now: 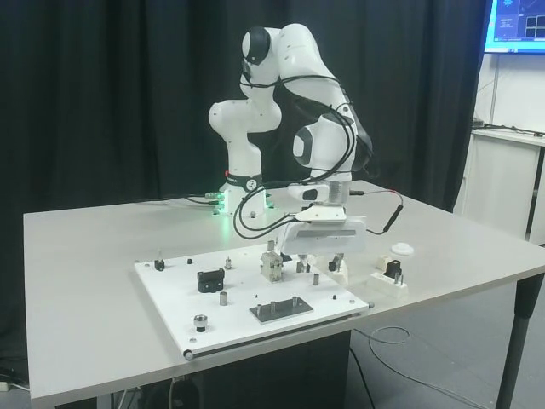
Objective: Insert round peg 3.
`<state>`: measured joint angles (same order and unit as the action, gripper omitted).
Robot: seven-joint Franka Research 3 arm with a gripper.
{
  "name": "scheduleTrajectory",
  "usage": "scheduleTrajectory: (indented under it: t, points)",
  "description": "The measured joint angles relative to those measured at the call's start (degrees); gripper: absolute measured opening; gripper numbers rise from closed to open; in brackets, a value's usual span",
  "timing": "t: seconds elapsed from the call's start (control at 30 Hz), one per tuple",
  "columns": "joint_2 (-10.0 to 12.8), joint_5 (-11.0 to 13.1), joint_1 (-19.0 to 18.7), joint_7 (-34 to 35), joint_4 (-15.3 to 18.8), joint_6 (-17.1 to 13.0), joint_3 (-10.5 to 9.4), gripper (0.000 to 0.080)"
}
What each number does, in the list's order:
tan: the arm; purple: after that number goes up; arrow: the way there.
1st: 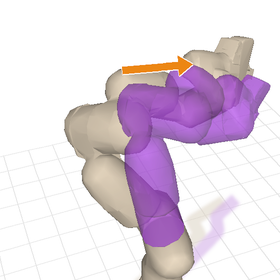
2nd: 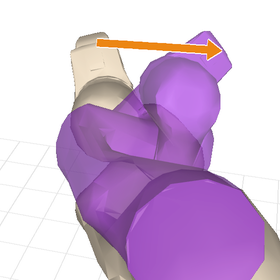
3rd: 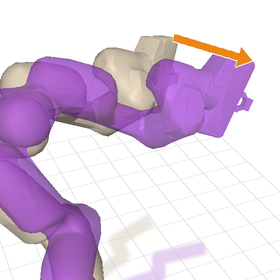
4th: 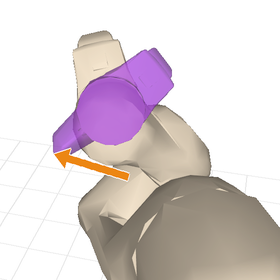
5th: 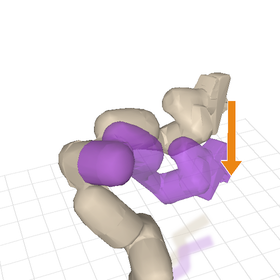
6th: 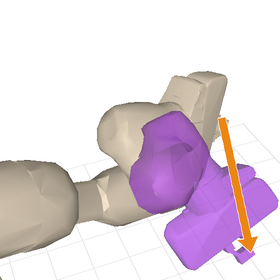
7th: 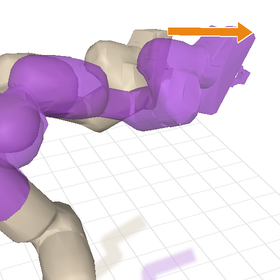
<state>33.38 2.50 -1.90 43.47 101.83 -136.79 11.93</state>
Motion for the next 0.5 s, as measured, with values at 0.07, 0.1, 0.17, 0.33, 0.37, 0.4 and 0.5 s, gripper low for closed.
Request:
scheduleTrajectory:
  t: [0.07, 0.1, 0.17, 0.33, 0.37, 0.4, 0.5]
  points:
    - [-0.1, -0.3, 0.0, 0.0, -0.2, 0.2, 0.08, 0.0284]
    - [-0.2, -0.5, 0.0, 0.0, -0.3, 0.3, 0.12, 0.0284]
    - [-0.3, -0.8, 0.0, 0.0, -0.6, 0.8, 0.17, 0.0284]
    - [-1.0, -0.9, 0.0, 0.0, -1.1, 2.2, 0.21, 0.0742]
    - [-1.1, -0.9, 0.0, 0.0, -1.3, 2.4, 0.21, 0.0742]
    - [-1.2, -0.9, 0.0, 0.0, -1.4, 2.7, 0.21, 0.0786]
    - [-1.6, -0.9, 0.0, 0.0, -1.8, 3.6, 0.21, 0.0786]
